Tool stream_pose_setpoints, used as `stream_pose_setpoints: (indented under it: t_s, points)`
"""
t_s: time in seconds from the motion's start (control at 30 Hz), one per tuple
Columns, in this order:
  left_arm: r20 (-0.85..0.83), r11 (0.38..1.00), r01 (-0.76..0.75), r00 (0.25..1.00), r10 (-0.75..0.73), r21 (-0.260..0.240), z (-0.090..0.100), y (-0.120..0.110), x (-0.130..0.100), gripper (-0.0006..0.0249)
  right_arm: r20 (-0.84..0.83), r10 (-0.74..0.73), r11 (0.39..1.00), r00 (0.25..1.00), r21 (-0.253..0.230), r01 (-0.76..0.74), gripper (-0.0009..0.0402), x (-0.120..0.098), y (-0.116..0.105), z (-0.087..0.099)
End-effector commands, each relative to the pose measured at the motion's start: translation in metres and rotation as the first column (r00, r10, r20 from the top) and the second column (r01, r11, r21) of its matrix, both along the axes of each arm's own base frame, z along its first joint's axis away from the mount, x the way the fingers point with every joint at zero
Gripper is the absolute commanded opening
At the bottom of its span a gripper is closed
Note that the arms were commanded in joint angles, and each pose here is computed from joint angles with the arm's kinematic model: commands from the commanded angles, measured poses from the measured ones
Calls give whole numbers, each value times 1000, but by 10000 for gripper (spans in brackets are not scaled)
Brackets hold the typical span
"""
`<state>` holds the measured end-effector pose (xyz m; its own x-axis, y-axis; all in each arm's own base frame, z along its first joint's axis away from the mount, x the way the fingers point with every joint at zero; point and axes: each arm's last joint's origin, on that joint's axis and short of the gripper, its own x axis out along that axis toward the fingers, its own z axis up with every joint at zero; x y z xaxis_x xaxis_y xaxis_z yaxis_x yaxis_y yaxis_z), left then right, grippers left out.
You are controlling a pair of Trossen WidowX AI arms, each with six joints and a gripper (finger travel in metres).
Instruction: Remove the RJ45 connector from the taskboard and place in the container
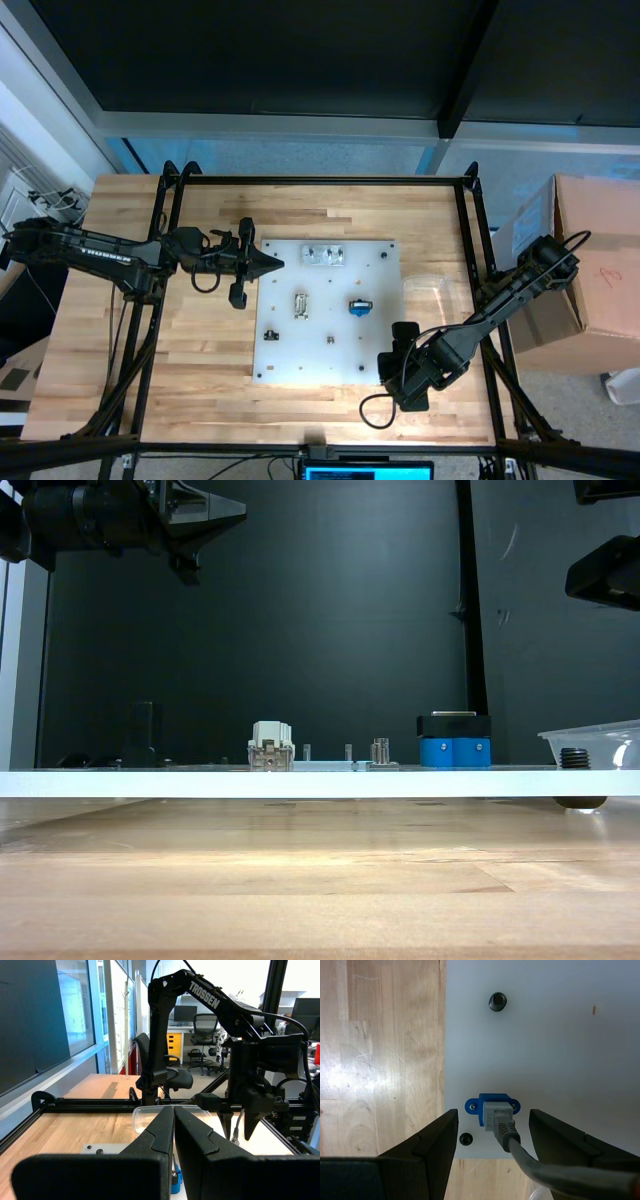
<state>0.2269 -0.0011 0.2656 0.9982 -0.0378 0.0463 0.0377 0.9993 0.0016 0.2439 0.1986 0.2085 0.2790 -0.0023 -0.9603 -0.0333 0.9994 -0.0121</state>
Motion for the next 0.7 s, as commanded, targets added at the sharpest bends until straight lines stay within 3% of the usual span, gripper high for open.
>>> stream_pose_setpoints:
  t_s: [0.03, 0.7]
  points:
    - [1, 1000, 0, 1000, 0, 0, 0, 0, 0, 0, 1, -1, 1000, 1000, -1, 1, 196, -1, -1, 0]
    - [0, 1000, 0, 1000, 0, 0, 0, 0, 0, 0, 4, -1, 1000, 1000, 3, 1, 58, -2, -2, -1]
